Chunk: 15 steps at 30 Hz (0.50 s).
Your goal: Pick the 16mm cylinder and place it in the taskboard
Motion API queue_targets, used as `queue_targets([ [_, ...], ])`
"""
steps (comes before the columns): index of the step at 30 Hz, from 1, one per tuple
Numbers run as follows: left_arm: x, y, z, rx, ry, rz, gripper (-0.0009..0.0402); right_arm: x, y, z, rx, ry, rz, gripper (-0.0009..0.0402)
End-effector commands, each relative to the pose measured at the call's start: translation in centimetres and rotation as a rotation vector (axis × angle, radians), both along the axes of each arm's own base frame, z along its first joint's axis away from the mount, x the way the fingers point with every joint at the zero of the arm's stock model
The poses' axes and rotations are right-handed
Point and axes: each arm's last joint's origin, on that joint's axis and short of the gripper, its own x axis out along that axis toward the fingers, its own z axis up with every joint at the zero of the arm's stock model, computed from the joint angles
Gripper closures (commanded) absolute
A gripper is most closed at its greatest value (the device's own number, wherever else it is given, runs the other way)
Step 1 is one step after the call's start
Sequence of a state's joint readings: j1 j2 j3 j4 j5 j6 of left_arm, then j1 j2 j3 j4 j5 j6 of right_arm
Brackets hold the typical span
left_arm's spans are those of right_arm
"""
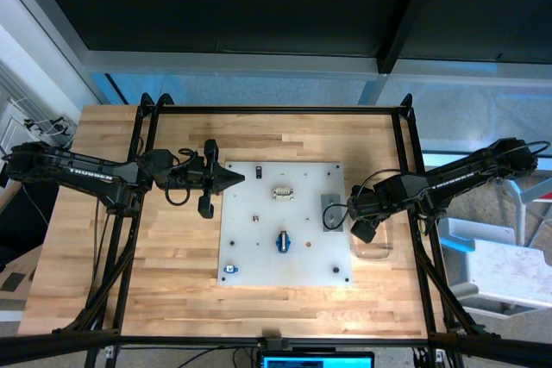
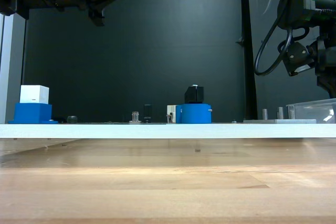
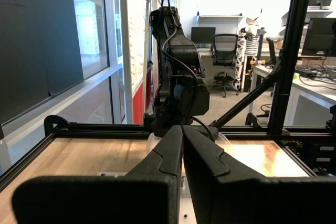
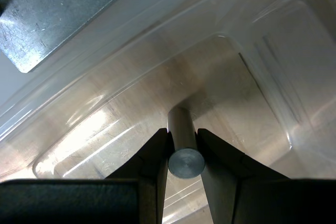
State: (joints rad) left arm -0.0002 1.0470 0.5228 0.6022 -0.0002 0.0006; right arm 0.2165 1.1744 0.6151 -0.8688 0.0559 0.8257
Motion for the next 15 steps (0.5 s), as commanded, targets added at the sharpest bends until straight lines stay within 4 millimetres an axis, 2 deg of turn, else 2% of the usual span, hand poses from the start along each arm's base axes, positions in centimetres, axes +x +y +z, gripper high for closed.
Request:
queue_targets([
  [1, 0.01, 0.01, 0.00, 0.000, 0.000, 0.000, 0.0393, 0.04, 0.03, 0.01, 0.005, -0.003, 0.001, 0.0359],
  [10, 0.01, 0.01, 0.00, 0.000, 0.000, 0.000, 0.0393, 0.13, 0.05, 0.13, 0.008, -0.008, 0.002, 0.0376],
  [15, 0.01, 0.00, 0.00, 0.000, 0.000, 0.000, 0.0393, 0.31, 0.10, 1.00, 0.009, -0.013, 0.006, 0.0375],
])
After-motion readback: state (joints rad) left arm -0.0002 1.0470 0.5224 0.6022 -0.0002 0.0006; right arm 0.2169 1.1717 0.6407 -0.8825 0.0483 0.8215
